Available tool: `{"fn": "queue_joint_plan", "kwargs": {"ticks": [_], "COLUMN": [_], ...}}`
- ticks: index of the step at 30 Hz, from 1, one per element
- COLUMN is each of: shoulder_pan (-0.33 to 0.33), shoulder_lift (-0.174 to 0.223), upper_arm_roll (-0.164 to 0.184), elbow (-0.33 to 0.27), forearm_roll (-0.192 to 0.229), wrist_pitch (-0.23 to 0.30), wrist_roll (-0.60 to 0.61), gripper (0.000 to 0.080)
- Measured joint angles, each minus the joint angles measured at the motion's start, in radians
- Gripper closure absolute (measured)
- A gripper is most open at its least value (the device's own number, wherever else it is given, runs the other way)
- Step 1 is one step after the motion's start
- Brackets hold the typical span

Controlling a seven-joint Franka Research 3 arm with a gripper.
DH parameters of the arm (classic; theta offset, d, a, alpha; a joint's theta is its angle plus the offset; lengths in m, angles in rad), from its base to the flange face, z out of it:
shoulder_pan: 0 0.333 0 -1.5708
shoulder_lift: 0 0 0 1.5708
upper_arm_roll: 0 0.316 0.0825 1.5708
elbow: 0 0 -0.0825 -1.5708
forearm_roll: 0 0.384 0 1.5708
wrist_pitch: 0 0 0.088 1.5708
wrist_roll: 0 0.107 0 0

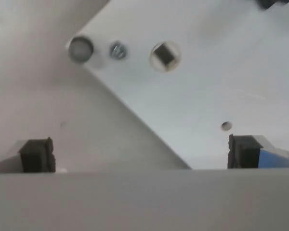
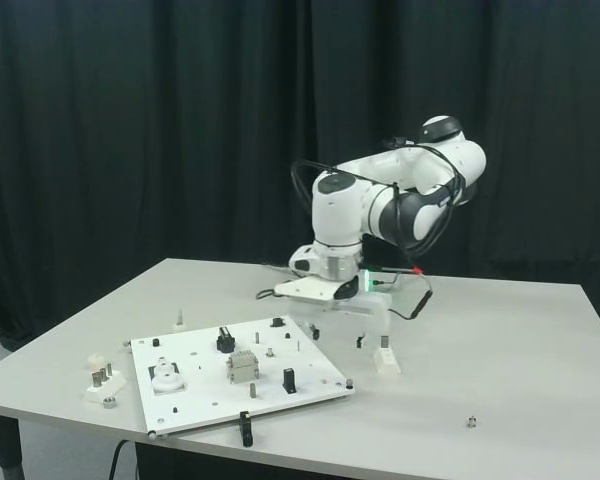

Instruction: Pick square peg 4.

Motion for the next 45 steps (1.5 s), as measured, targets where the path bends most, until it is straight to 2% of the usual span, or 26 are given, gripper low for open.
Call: {"fn": "queue_joint_plan", "kwargs": {"ticks": [16,24,32,45], "shoulder_pan": [0.148,0.192,0.237,0.361], "shoulder_lift": [-0.021,-0.023,-0.031,-0.031], "upper_arm_roll": [0.032,0.042,0.056,0.062], "elbow": [-0.151,-0.214,-0.274,-0.370], "forearm_roll": [0.005,0.016,0.051,0.101], "wrist_pitch": [0.088,0.092,0.094,0.112], "wrist_roll": [-0.184,-0.259,-0.318,-0.322], "gripper": [0.0003,0.0003,0.0003,0.0003]}}
